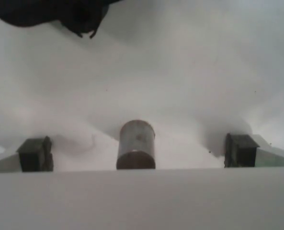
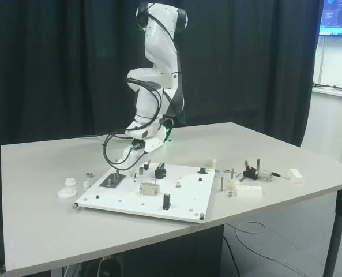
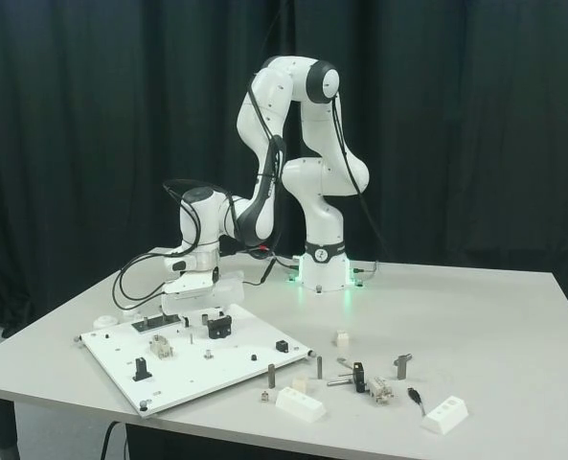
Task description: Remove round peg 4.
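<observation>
On the grey counter (image 2: 38, 167) the white assembly board (image 2: 185, 199) carries small black fixtures, with loose white blocks (image 3: 300, 402) near its right edge. At the board's far left part, the round peg (image 1: 136, 144) stands upright between the spread fingers (image 1: 35, 154) of the end effector (image 1: 137, 154), neither finger touching it. Behind rises the white arm (image 3: 307, 182), a green light at its base.

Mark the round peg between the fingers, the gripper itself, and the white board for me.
round peg (image 1: 136, 143): wrist view, on its upright side, just above the lower end.
gripper (image 1: 137, 152): wrist view, midway between the two open fingertips.
white board (image 3: 226, 369): second room view, on a bare patch of its top face.
</observation>
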Available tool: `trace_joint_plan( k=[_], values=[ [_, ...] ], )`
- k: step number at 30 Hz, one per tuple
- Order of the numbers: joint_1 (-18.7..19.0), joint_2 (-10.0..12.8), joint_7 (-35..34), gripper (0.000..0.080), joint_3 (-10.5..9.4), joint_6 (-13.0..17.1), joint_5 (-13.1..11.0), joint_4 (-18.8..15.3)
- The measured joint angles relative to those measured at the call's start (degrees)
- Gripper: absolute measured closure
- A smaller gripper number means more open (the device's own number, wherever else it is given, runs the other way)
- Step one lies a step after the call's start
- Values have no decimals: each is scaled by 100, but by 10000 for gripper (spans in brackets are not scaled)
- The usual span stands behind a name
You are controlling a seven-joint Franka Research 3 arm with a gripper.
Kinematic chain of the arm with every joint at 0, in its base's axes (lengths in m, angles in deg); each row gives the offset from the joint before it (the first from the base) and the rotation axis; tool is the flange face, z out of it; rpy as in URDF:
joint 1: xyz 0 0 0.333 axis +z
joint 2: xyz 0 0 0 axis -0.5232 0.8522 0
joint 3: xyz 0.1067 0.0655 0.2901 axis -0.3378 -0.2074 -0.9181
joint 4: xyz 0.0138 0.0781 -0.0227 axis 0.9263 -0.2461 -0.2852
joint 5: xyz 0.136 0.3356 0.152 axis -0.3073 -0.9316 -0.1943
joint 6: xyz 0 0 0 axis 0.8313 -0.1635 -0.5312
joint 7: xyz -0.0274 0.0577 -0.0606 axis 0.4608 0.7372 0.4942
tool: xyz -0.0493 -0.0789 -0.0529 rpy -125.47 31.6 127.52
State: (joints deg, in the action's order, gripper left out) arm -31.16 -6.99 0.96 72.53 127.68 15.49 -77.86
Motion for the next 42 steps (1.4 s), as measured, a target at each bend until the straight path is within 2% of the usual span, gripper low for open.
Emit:
trace_joint_plan(
  k=[22, 23, 24, 25, 30, 31, 39, 40, 42],
  values=[
    [13, -1, 92, 3, -4, 101, -159, -1],
    [13, -1, 92, 96, -4, 106, -159, -1],
    [13, -1, 92, 96, -4, 111, -159, -2],
    [13, -1, 92, 260, -4, 114, -159, -2],
    [13, 0, 95, 260, -4, 120, -160, -3],
    [13, -1, 95, 420, -4, 120, -160, -3],
    [20, -10, 96, 420, -12, 107, -198, -39],
    [20, -12, 96, 656, -12, 107, -205, -41],
    [20, -14, 96, 656, -11, 108, -221, -43]
  ],
)
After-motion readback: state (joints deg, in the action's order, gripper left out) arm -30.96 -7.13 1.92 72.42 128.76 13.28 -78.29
